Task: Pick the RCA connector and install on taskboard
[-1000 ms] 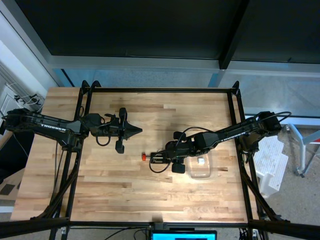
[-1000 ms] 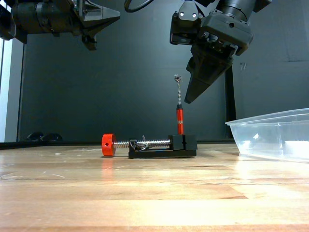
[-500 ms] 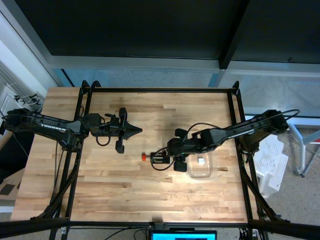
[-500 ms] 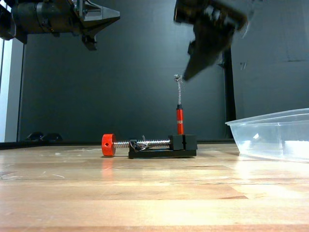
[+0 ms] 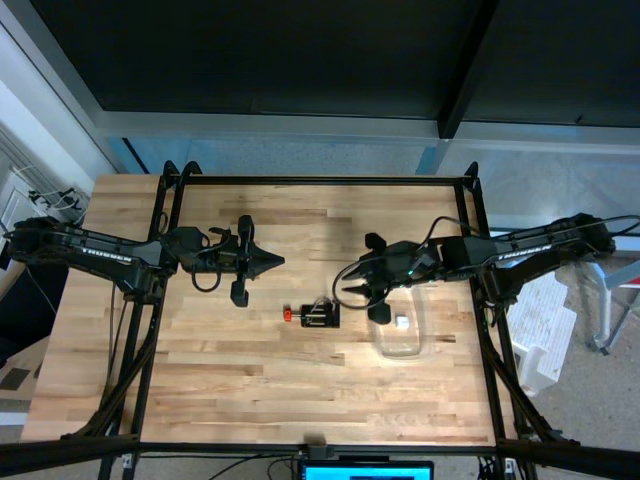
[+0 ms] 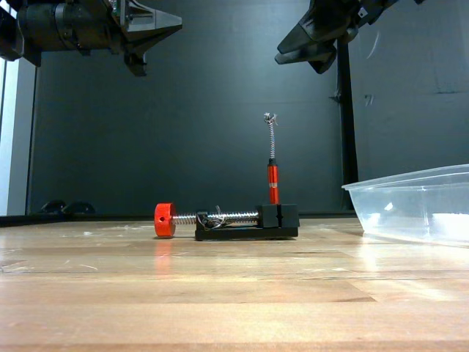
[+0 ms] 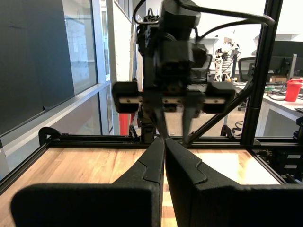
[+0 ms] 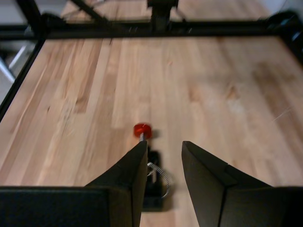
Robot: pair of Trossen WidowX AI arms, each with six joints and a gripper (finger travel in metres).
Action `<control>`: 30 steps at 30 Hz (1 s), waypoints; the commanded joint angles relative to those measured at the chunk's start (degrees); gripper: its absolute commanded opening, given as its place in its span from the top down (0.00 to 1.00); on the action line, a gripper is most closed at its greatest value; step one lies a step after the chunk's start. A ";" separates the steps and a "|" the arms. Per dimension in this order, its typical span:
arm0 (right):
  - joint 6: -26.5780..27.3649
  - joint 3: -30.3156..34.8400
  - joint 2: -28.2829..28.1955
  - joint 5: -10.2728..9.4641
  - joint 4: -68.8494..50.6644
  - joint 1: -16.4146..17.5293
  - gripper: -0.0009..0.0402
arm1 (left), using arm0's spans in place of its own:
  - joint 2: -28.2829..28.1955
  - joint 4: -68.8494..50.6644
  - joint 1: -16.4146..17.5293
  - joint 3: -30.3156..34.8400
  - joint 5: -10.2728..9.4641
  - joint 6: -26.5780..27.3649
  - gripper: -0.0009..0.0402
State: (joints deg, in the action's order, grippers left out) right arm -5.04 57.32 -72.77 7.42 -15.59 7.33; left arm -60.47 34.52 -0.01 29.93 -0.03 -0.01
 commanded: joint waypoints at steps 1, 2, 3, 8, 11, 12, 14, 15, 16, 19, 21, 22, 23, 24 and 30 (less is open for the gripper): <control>1.33 -3.30 3.45 -0.02 4.48 -1.18 0.77 | -0.02 0.00 0.00 0.02 0.00 0.00 0.98; 1.60 -4.42 4.50 -0.02 6.12 -1.55 0.78 | -0.02 0.00 0.00 0.02 0.00 0.00 0.98; 1.88 -5.62 5.49 -0.11 7.91 -1.90 0.79 | -0.02 0.02 0.02 0.02 0.00 0.00 0.98; 2.82 -11.28 9.90 -3.15 17.03 -4.26 0.82 | -0.02 0.00 0.00 0.02 0.00 0.00 0.98; 3.41 -13.75 11.89 -3.04 21.51 -5.20 0.85 | 0.00 0.02 0.00 0.02 0.00 0.00 0.98; 3.82 -14.49 12.52 -3.04 22.88 -5.40 0.86 | 0.00 0.00 0.00 0.02 0.00 0.00 0.98; 4.46 -15.91 13.57 -2.97 25.55 -5.75 0.88 | -0.02 0.00 0.00 0.02 0.00 0.00 0.98; 4.48 -16.70 13.97 -2.99 27.06 -5.95 0.90 | -0.02 0.00 0.00 0.02 0.00 0.00 0.98; 4.48 -17.51 14.43 -3.02 28.57 -6.10 0.91 | -0.02 0.00 0.00 0.02 0.00 0.00 0.98; 4.46 -19.82 15.50 -2.97 32.52 -6.23 0.95 | 0.00 0.00 0.00 0.02 0.00 0.00 0.98; 4.46 -21.16 16.11 -3.02 34.62 -6.23 0.98 | -0.02 0.00 0.02 0.02 0.00 0.00 0.98; 4.48 -21.79 16.33 -2.99 35.60 -6.23 0.98 | -0.02 0.00 0.00 0.02 0.00 0.00 0.98; 4.44 -22.45 16.70 -3.02 36.52 -6.23 0.98 | -0.02 0.00 0.00 0.02 0.00 0.00 0.98; 4.44 -23.06 17.03 -2.99 37.27 -6.23 0.97 | -0.02 0.00 0.02 0.02 0.00 0.00 0.98; 4.42 -24.87 17.88 -3.02 39.10 -6.23 0.98 | -0.02 0.00 0.00 0.02 0.00 0.00 0.98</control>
State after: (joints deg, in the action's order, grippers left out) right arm -0.51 32.60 -54.98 4.40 23.49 1.08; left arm -60.47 34.52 -0.01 29.95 -0.03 -0.01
